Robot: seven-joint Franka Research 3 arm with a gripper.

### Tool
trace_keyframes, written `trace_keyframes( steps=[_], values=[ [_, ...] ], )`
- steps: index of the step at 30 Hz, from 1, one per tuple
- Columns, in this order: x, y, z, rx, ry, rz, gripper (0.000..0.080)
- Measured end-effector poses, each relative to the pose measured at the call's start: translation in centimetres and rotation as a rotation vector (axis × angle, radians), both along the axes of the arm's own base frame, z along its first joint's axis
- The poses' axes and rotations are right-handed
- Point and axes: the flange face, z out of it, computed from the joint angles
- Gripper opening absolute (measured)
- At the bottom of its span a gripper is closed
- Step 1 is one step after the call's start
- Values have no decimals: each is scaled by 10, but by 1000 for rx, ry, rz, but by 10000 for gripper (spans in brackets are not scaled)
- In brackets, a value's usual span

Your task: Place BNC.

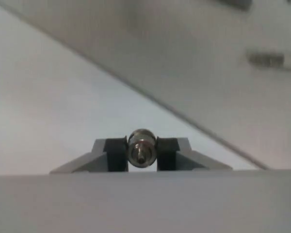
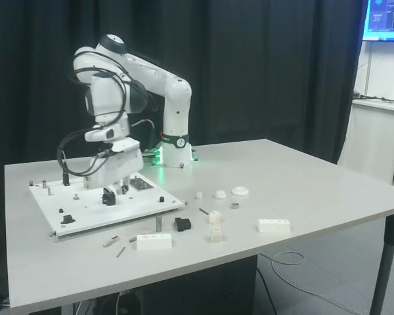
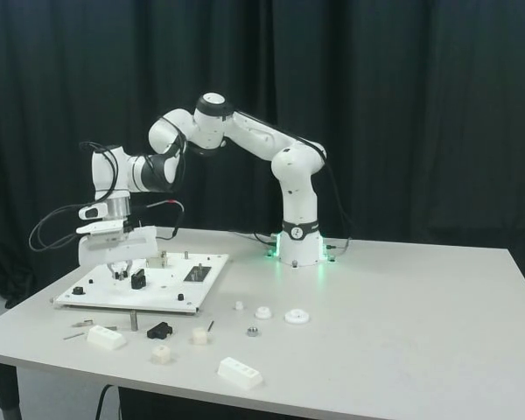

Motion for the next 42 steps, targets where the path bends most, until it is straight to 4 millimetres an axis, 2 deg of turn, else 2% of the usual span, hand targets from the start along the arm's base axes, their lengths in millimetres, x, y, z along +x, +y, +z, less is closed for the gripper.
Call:
trace_keyframes(
  steps=[10, 24, 38, 39, 42],
  values=[
    [27, 19, -23, 4, 11, -7, 124],
    [52, 35, -55, -2, 11, -12, 124],
    [68, 40, -72, -12, 22, -11, 124],
    [69, 40, -73, -12, 23, -14, 146],
    [70, 40, -74, -13, 27, -28, 146]
  ],
)
